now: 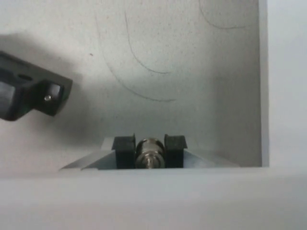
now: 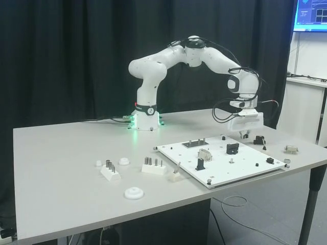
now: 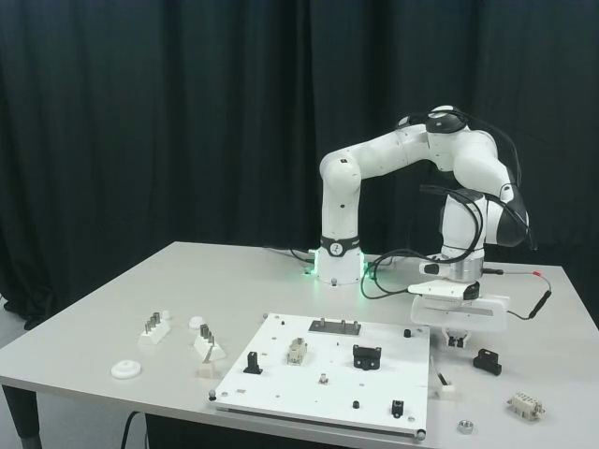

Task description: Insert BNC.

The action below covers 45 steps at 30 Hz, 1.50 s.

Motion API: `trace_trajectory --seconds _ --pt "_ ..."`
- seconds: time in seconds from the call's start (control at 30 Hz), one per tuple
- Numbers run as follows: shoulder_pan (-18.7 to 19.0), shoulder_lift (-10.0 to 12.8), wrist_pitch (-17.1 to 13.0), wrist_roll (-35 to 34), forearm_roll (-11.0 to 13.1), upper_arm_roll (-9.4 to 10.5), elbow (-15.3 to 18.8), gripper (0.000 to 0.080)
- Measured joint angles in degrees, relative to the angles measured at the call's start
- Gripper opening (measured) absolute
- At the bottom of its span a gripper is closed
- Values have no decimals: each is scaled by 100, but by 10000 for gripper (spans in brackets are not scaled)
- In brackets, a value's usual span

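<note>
Tool (image 1: 149,153) clamped on the BNC connector (image 1: 150,152), held above the grey counter (image 2: 61,153) just past the white board (image 2: 225,168) edge. Black bracket (image 1: 33,91) nearby on the counter; black mounts (image 2: 232,149) standing on the board.

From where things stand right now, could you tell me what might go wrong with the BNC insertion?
1. The gripper pinches the BNC connector only at its sides, so it could tilt or slip on contact.
2. The gripper hangs beside the white board, near its edge, so it may catch that edge on the way in.
3. A black part lies on the table close to the gripper and could be knocked.
</note>
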<state>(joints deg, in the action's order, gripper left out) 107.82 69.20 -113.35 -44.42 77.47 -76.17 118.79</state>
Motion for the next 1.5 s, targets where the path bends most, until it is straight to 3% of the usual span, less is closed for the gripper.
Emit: trace_trajectory --seconds 0.43,0.83,1.13,1.5 --pt "-14 0 -1 135 -26 -32 3 124" --pt "-126 0 -2 160 -364 -376 36 124" --pt "-428 0 8 602 -543 -632 39 124" --pt "-1075 -1 8 1370 -555 -771 -29 124"
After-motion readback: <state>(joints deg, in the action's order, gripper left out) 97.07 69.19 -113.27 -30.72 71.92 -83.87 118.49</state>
